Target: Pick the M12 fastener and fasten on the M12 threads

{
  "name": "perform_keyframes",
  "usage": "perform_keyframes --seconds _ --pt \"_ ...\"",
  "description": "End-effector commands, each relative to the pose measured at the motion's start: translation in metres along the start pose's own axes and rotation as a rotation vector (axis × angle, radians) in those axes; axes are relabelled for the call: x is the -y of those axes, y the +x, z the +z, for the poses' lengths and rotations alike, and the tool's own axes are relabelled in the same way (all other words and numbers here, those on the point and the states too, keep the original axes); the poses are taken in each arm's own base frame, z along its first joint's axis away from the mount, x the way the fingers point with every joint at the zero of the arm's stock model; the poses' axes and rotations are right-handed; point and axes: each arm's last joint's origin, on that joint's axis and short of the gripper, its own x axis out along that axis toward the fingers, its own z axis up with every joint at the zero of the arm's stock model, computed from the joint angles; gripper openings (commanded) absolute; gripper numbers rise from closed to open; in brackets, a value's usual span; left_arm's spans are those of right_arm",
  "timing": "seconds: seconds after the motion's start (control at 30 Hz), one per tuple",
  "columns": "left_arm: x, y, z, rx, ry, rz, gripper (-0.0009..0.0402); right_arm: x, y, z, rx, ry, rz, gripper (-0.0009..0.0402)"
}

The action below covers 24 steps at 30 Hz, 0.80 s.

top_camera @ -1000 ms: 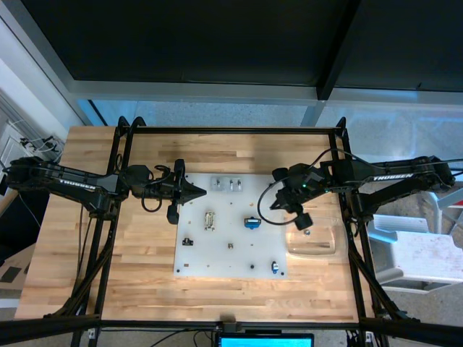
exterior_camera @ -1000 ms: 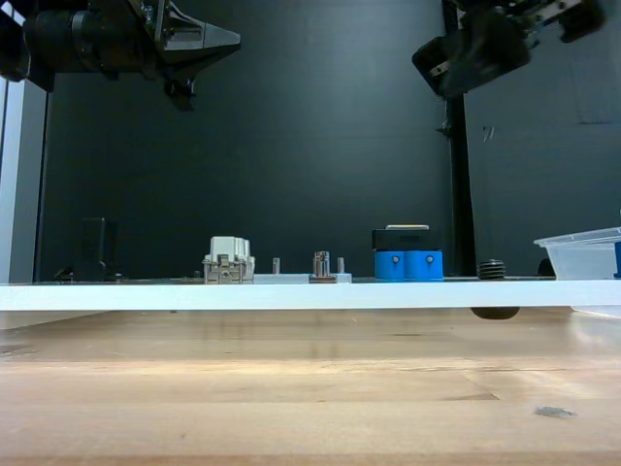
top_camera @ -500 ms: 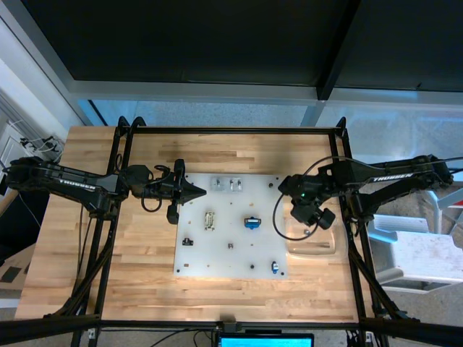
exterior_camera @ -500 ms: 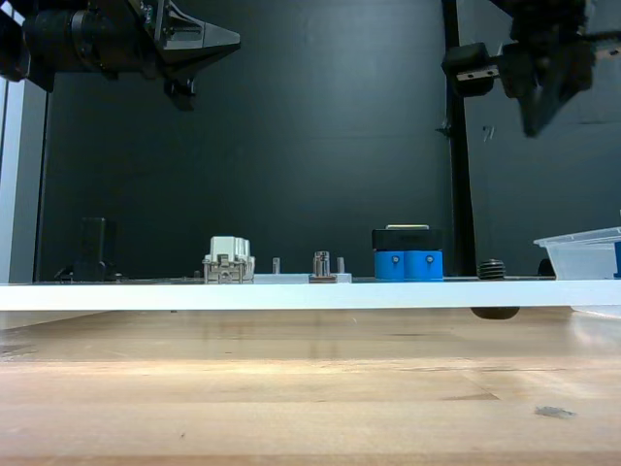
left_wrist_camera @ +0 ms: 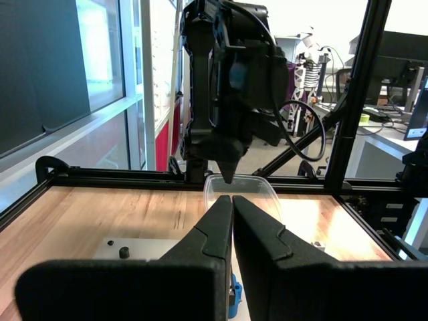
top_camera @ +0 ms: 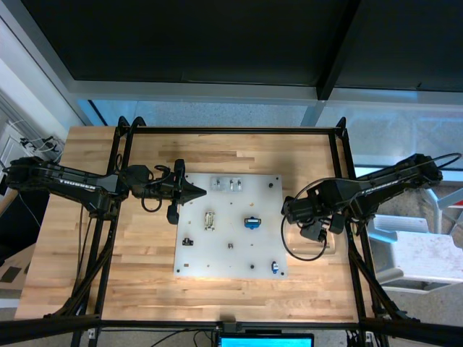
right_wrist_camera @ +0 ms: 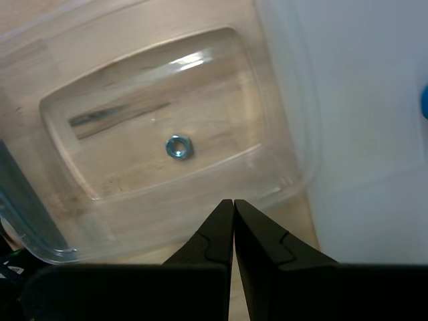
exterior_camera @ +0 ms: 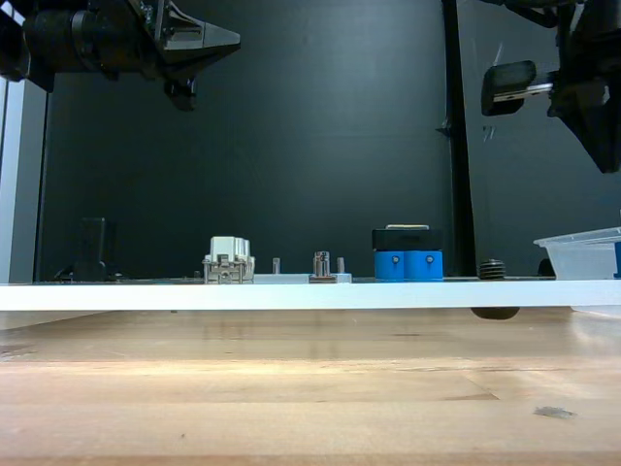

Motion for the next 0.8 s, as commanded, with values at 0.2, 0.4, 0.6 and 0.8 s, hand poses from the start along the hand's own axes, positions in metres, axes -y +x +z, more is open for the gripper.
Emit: perform_keyframes --seconds 0.2,0.4,0.6,0.8 --pt "0.0 0.0 0.0 0.001 0.0 0.0 0.0 -0.008 0.015 0.004 -0.017 -0.05 0.027 0.001" --pt "0.0 0.0 0.0 0.001 0.0 0.0 0.0 -0.013 0.026 0.007 -0.017 -0.072 0.03 0.0077" --pt "0.0 0.0 0.0 0.001 0.0 0.0 0.0 -0.017 0.038 0.006 -0.023 -0.081 0.037 0.0143" --pt "0.0 0.0 0.0 0.001 0.0 0.0 0.0 -0.021 0.05 0.006 -0.022 -0.101 0.038 0.0184"
